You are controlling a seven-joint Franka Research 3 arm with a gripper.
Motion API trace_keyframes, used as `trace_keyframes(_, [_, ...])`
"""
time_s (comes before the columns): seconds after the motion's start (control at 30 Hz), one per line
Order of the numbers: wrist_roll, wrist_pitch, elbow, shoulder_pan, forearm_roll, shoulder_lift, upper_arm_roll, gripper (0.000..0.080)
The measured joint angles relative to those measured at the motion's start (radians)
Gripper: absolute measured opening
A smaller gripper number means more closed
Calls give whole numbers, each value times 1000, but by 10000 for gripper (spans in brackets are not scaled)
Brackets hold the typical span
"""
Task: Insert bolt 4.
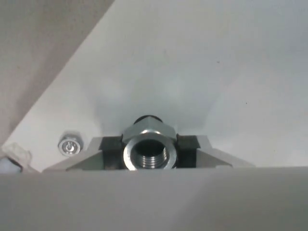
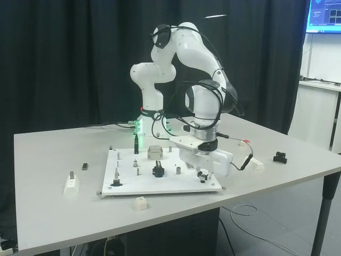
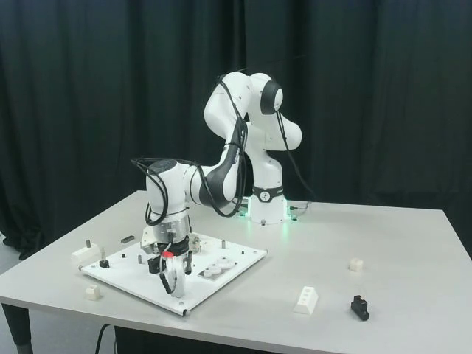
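- Since the shiny metal bolt with a six-sided head (image 1: 148, 144) sits tight between the two black fingertip pads (image 1: 109, 150), the robot's gripper (image 1: 148, 153) is closed on it and must not let it slip.
- From the wrist view we look down into the hollow, threaded end of the bolt, so it hangs about straight up and down.
- It is low over the flat white board (image 1: 202, 72), close to the board's near corner in both room views.
- I cannot see the hole it should go into, because the bolt and the fingers hide the spot right under them.
- To do this step well, I think the arm should keep the bolt upright, line it up over its hole, and go down slowly.
- If it tips, it may jam at the hole's edge, so a soft push is best.
- Beside the gripper, a small metal screw head (image 1: 70, 146) sits in the board near its edge; stay off it.
- Other small parts on the board, like the black peg (image 2: 158, 171), stand apart from the gripper.
- The board lies on the grey table (image 2: 48, 160).
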Motion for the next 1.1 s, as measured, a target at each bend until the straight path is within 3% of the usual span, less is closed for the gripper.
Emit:
trace_keyframes(0.5, [71,17,-13,5,0,-6,-3,225])
trace_keyframes(1.1, [75,21,-14,12,-3,-6,-9,225])
